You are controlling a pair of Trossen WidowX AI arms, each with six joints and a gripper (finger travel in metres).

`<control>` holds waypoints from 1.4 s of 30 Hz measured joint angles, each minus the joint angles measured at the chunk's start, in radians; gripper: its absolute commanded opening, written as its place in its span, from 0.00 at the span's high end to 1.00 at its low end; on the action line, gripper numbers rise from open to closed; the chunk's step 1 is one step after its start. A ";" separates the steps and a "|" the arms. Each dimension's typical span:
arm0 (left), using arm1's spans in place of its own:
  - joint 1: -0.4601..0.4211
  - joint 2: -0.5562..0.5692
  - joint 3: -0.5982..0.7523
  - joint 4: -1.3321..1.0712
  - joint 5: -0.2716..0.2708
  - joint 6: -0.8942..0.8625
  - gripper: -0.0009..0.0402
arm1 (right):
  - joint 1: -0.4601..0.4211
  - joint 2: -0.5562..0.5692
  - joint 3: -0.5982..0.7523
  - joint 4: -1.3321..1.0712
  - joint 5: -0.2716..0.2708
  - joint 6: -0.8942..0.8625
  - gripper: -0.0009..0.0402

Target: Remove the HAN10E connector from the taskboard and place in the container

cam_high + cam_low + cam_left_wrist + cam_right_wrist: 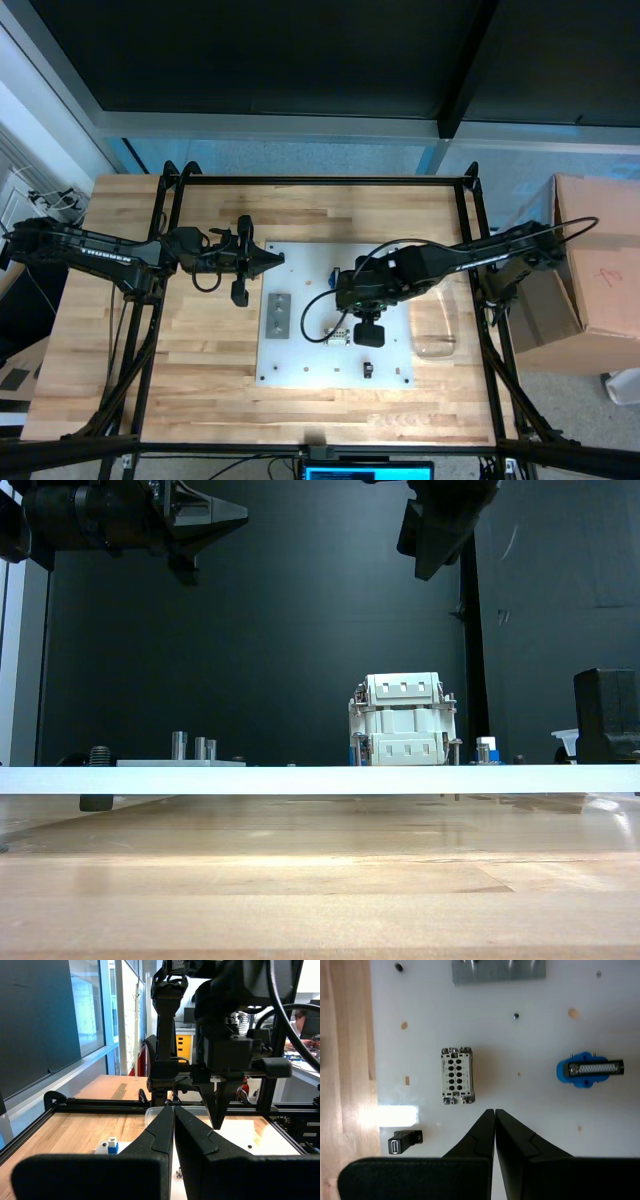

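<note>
The grey HAN10E connector stands upright in its seat on the white taskboard, untouched; it also shows as the connector. My right gripper is shut and empty, hovering above the board a short way from the connector, and is seen high up as the right gripper. My left gripper is shut with nothing in it, held in the air over the board's far left edge. The clear container lies right of the board.
A blue D-sub connector, a black USB plug and a grey metal block with pins sit on the board. A black frame rings the table. A cardboard box stands at the right.
</note>
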 measured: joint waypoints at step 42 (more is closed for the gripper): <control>0.000 0.000 0.000 0.000 0.000 0.000 0.98 | 0.056 0.365 0.143 0.030 -0.001 0.017 0.21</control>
